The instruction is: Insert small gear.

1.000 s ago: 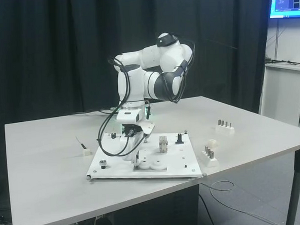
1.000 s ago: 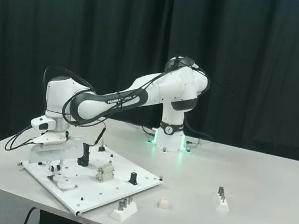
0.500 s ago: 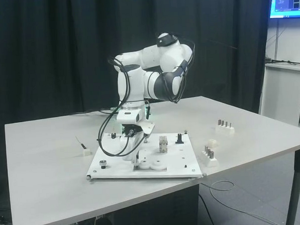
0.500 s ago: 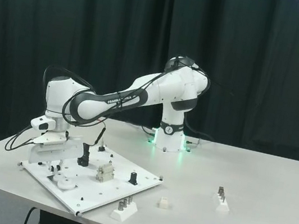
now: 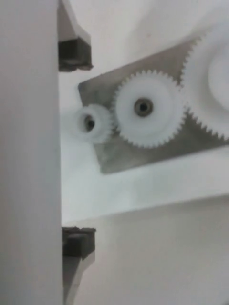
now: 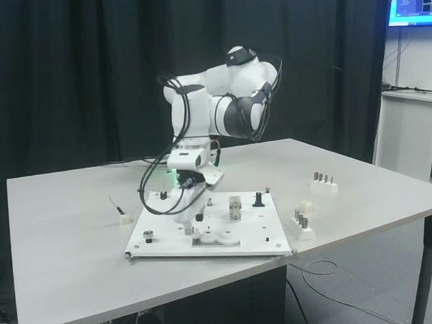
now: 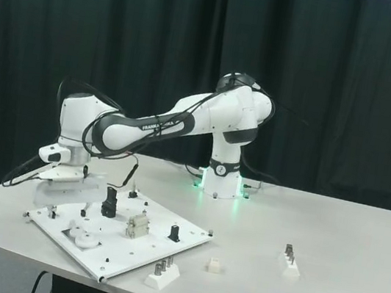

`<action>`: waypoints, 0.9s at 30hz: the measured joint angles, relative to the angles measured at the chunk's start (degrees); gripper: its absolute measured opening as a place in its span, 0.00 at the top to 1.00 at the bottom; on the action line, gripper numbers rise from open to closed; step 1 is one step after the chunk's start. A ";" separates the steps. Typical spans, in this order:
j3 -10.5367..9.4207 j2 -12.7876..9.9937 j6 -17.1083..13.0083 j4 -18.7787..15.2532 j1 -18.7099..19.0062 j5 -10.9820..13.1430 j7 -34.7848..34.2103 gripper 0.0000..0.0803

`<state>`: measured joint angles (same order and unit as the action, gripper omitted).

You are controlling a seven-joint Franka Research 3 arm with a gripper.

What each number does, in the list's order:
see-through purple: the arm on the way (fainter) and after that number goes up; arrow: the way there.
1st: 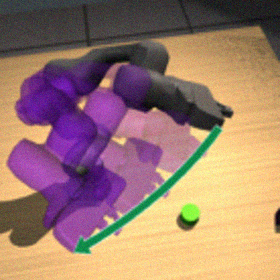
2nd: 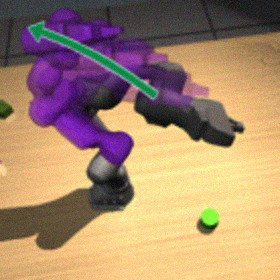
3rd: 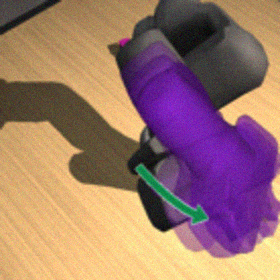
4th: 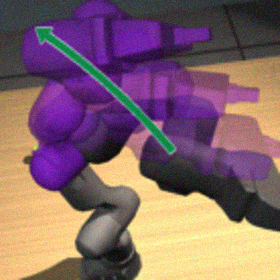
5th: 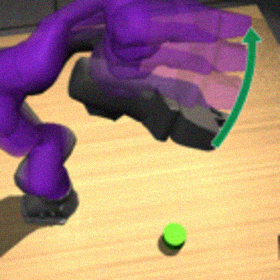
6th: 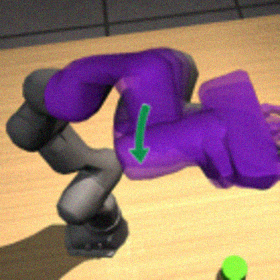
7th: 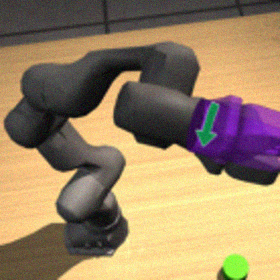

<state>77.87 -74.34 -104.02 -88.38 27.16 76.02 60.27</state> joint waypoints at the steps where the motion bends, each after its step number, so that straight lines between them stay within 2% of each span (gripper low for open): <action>1: 0.29 -0.01 0.00 0.12 -0.01 -0.01 -0.70 0.54; 3: 0.90 0.00 -0.03 0.34 -0.05 -0.02 -2.17 0.54; 4: 1.17 -0.01 -0.04 0.43 -0.08 -0.03 -2.89 0.04; 9: 2.00 -0.01 -0.13 0.75 -0.43 -0.03 -7.05 0.04; 10: 2.07 -0.01 -0.13 0.79 -0.51 -0.03 -8.07 0.01; 15: 2.10 -0.10 -0.15 1.07 -1.06 -0.03 -13.39 0.01; 27: 0.93 -0.49 -0.26 2.36 -2.71 -0.27 -23.64 0.00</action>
<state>78.81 -74.83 -104.28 -86.02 24.45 75.75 36.63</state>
